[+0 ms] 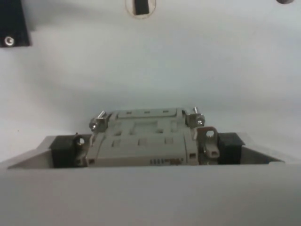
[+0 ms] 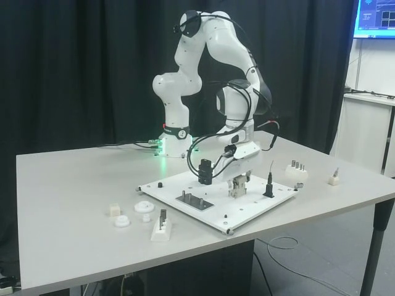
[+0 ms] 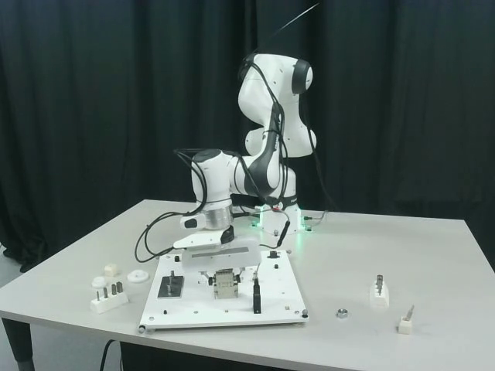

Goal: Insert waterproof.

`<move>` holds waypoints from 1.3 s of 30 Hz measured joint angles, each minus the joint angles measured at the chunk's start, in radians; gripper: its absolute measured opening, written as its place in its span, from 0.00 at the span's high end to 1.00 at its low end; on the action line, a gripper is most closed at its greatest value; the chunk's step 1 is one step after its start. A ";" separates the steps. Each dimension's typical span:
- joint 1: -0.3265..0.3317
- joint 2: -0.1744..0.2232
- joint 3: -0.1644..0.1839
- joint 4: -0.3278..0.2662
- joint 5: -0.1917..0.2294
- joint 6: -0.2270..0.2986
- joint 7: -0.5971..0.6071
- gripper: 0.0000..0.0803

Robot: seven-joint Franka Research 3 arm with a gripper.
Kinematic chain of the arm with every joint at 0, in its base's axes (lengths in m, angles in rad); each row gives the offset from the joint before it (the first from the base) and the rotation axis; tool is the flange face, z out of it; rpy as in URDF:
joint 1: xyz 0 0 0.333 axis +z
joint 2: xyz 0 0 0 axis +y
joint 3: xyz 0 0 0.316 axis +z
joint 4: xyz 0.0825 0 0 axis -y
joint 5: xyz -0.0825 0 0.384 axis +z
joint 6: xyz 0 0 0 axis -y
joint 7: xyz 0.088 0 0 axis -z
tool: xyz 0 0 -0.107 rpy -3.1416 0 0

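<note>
Waterproof connector sits gripped between the claw fingers, claw closed on it just above the white board on the table.

1. Black curtains hang all the way behind the grey table.
2. There's a lit monitor up in the corner.
3. A white cabinet sits beside the table.

The white arm stands on a grey table with a white board, green light at its base, black curtain behind.
</note>
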 joint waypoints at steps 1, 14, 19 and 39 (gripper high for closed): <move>0.002 -0.002 0.000 -0.005 0.000 0.005 0.000 0.22; 0.011 -0.032 0.000 -0.056 0.000 0.046 0.011 0.22; 0.011 -0.035 -0.001 -0.063 0.000 0.055 0.011 0.22; 0.019 -0.032 -0.002 -0.065 -0.007 0.081 0.003 0.22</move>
